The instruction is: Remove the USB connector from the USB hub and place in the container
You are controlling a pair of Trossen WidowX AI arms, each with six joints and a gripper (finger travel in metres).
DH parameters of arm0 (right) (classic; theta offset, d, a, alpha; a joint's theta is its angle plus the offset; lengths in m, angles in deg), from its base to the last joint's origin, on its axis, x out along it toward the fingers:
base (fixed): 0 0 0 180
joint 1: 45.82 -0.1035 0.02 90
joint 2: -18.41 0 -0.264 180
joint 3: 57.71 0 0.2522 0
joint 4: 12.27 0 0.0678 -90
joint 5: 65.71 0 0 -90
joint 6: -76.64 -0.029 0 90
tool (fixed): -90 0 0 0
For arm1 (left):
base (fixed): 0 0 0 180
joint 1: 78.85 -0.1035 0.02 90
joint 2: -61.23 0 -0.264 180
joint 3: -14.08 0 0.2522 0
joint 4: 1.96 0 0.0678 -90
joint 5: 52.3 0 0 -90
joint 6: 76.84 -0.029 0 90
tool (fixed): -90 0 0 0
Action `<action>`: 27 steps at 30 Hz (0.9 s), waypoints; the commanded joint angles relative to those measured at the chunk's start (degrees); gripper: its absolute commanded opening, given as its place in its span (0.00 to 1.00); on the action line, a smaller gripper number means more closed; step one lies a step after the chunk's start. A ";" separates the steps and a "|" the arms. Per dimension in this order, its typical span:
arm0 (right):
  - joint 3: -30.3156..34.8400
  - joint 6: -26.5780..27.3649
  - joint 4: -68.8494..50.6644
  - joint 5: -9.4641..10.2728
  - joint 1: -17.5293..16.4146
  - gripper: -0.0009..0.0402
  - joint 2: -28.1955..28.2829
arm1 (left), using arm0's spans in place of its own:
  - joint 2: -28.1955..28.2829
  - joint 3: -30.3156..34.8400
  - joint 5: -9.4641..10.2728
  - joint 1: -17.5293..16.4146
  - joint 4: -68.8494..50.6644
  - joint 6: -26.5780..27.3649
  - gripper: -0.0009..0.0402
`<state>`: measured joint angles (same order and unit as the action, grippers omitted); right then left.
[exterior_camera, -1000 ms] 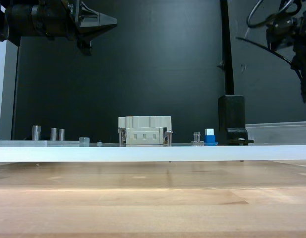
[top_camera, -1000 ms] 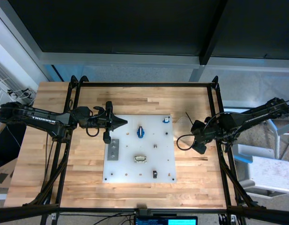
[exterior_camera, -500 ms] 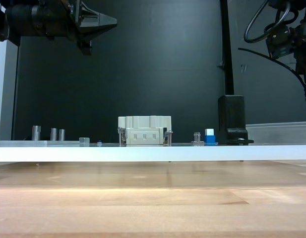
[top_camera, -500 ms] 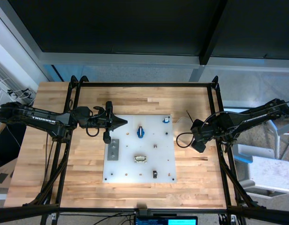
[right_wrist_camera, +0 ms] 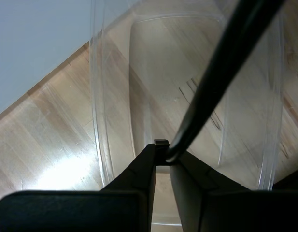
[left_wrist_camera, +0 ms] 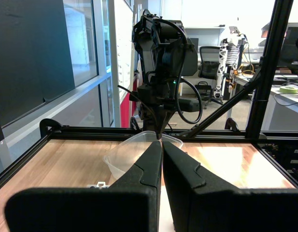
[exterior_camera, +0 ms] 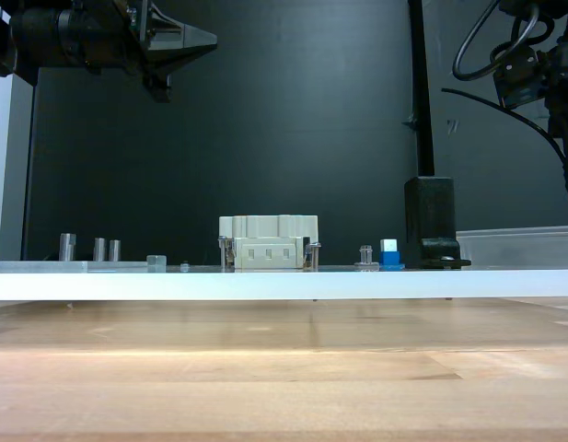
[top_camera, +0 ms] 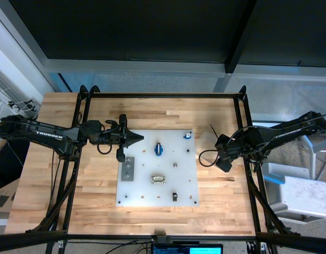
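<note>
My right gripper (right_wrist_camera: pixel 162 150) is shut on the USB connector (right_wrist_camera: pixel 161 143), and its thin black cable (right_wrist_camera: pixel 216 82) runs out from between the fingers. It hangs over the clear container (right_wrist_camera: pixel 115 121). In the high view the right gripper (top_camera: pixel 220 144) is just right of the white board (top_camera: pixel 141 185), with the cable tail (top_camera: pixel 212 130) sticking out over the faint container (top_camera: pixel 204 138). The black USB hub (top_camera: pixel 175 197) stands at the board's near edge, and the low view shows the hub (exterior_camera: pixel 431 221) upright. My left gripper (top_camera: pixel 136 138) hovers shut and holding nothing at the board's far left corner.
On the board are a beige multi-pin connector (top_camera: pixel 158 180), a grey metal block with pegs (top_camera: pixel 129 169), a blue clip (top_camera: pixel 158 148) and a small blue part (top_camera: pixel 187 135). Black frame posts (top_camera: pixel 242 106) border the table. The container's wall (exterior_camera: pixel 518 244) shows behind the board.
My right gripper shifted slightly with the connector and its cable over the container, then held still. The left arm has not moved.
</note>
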<state>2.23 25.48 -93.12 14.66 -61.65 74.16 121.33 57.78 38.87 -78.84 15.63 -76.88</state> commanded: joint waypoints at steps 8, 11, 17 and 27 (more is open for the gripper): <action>0.00 0.22 0.09 -1.33 0.00 0.33 0.02 | 0.00 0.02 -0.02 0.00 0.02 0.00 0.02; 0.00 0.26 0.07 -1.33 0.00 0.37 0.02 | 0.02 0.02 0.00 0.00 0.02 0.00 0.02; 0.00 0.46 0.17 -1.33 0.00 0.39 0.02 | 0.02 0.02 -0.02 0.00 0.02 0.00 0.02; 0.00 0.46 0.39 -1.33 -0.07 0.38 0.02 | 0.02 0.02 0.00 0.00 0.02 0.00 0.02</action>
<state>2.23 25.94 -92.77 13.35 -61.67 74.16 121.33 57.78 38.87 -78.84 15.63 -76.88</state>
